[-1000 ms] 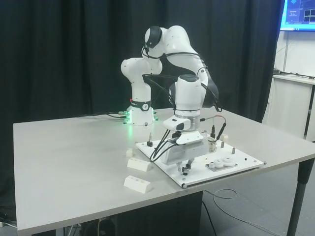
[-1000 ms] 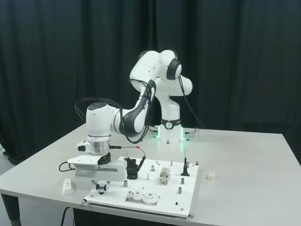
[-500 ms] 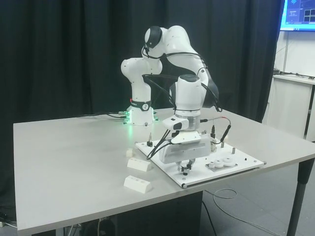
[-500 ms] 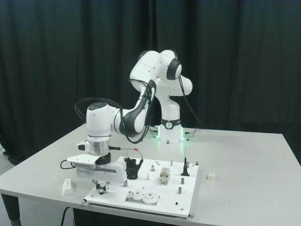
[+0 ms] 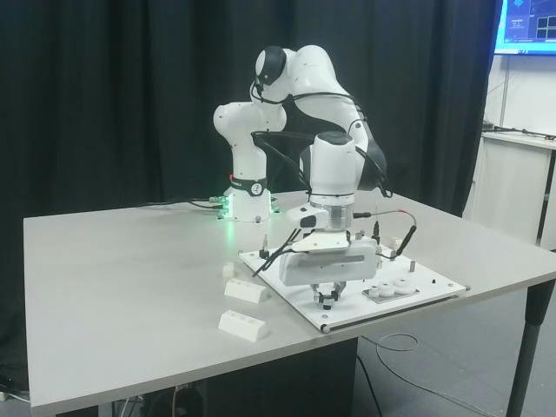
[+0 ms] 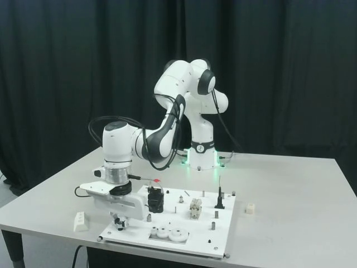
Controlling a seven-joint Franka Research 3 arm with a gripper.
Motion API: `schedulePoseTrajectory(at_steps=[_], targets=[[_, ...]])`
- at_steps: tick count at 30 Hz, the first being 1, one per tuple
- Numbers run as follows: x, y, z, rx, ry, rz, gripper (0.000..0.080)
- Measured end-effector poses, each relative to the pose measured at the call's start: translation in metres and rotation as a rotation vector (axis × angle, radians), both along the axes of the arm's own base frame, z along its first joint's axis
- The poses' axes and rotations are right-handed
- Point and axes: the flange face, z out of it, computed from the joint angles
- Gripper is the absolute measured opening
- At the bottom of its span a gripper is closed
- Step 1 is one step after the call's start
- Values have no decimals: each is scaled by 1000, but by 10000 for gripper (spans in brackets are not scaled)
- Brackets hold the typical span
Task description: Insert bolt 4.
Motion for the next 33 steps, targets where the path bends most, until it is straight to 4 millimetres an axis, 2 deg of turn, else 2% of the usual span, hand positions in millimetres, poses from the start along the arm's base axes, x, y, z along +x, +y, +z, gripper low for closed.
schedulePoseTrajectory(at_steps=[33], targets=[[1,1,0,21,-8,-327,225]])
